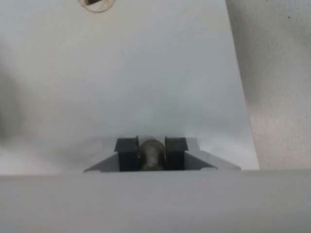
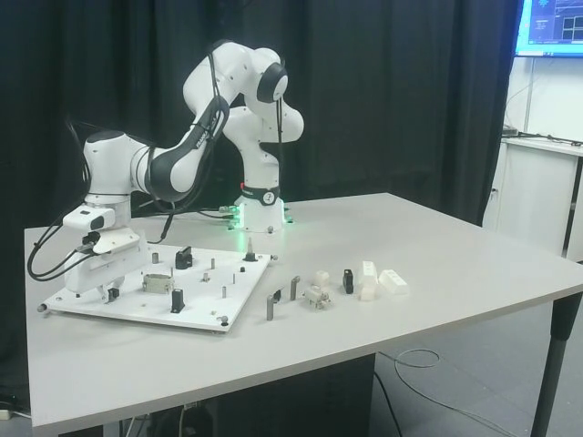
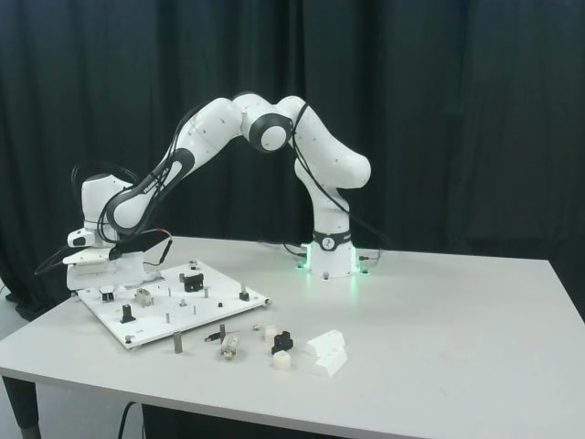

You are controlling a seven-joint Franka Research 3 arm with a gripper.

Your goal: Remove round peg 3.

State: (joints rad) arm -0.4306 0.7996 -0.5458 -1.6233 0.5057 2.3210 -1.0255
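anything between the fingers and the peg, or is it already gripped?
Nothing visible in between. In the wrist view the gripper has its black fingers closed against both sides of the peg, above the white board. Room views show the gripper low at the board's far corner.

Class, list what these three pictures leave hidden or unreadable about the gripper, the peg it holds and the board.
- Wrist view: the peg's lower end, cut off between the black fingertips by the grey gripper body.
- Both room views: the gripper tips and peg, too small to read.
- Room views: which post on the white board counts as number 3; no labels are readable.
- Wrist view: the hole at the edge, cut off.
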